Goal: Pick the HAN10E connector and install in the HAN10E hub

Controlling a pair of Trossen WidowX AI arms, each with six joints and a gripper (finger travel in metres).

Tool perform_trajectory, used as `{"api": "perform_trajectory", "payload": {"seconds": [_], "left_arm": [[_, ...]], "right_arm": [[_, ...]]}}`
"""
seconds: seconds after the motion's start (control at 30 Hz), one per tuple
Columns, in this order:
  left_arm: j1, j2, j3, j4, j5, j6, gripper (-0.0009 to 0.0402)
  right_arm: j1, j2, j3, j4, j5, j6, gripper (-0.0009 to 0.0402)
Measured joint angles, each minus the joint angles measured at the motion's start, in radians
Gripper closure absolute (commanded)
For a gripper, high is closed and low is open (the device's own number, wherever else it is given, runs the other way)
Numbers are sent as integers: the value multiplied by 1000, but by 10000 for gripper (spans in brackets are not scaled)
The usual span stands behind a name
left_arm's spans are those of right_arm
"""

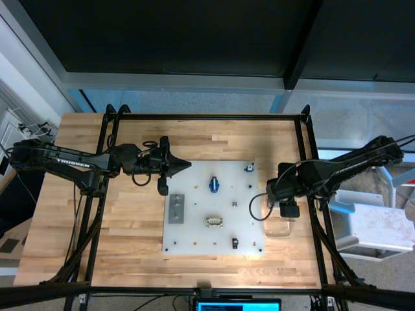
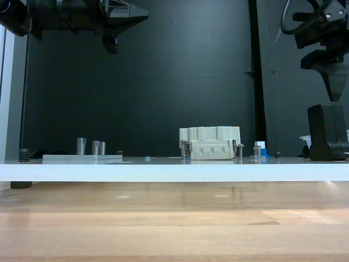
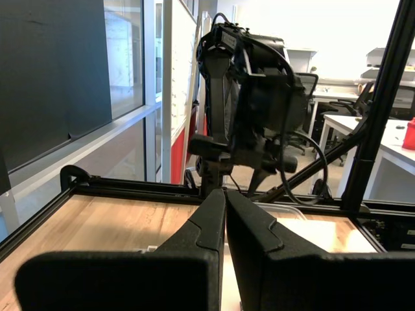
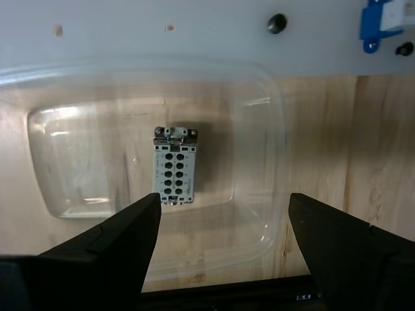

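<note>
from above, looking down: finds a wood counter (image 1: 78,194) with a white board (image 1: 194,243) in the middle. on the board, spots the socket (image 1: 213,222) near the front, a grey block (image 1: 176,208) to its left, a blue piece (image 1: 214,184) further back and a small black part (image 1: 235,243) by the front edge. finds the left hand (image 1: 185,166) near the board's back left corner, pointing to the right. finds the right hand (image 1: 285,210) just past the board's right edge, over a clear tray (image 1: 280,230) sitting on the counter.

from counter height: shows the socket standing on the board, pale, with metal bits at both ends. puts the left hand high in the air, well above the board, tips together. puts the right hand high too, at the right side, pointing down. makes the black part look big and close.

from the left arm's camera: shows the two fingers (image 3: 201,227) of the left hand pressed together, closed, holding nothing. shows the other arm far across the counter.

from the right arm's camera: shows the right hand's fingers (image 4: 110,240) spread wide, open, holding nothing. finds the plug (image 4: 174,175) lying flat in the clear tray, dotted face up, lined up between the two fingers but lower down, not touched. catches the board's edge beside the tray, with a small blue part (image 4: 382,19) on it.
</note>
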State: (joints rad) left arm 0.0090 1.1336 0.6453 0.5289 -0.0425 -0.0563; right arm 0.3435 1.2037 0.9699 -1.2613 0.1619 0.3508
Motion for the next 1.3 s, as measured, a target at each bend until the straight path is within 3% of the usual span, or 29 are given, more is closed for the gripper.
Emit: {"api": "perform_trajectory", "payload": {"seconds": [0.27, 0.5, 0.8, 1.3], "left_arm": [[0, 0, 0, 0, 0, 0, 393], [0, 0, 0, 0, 0, 0, 393], [0, 0, 0, 0, 0, 0, 393], [0, 0, 0, 0, 0, 0, 393]], "right_arm": [[32, 23, -34, 80, 0, 49, 118], [43, 23, -113, 145, -26, 83, 118], [82, 23, -224, 270, -34, 136, 118], [87, 23, -351, 410, -58, 156, 129]]}}
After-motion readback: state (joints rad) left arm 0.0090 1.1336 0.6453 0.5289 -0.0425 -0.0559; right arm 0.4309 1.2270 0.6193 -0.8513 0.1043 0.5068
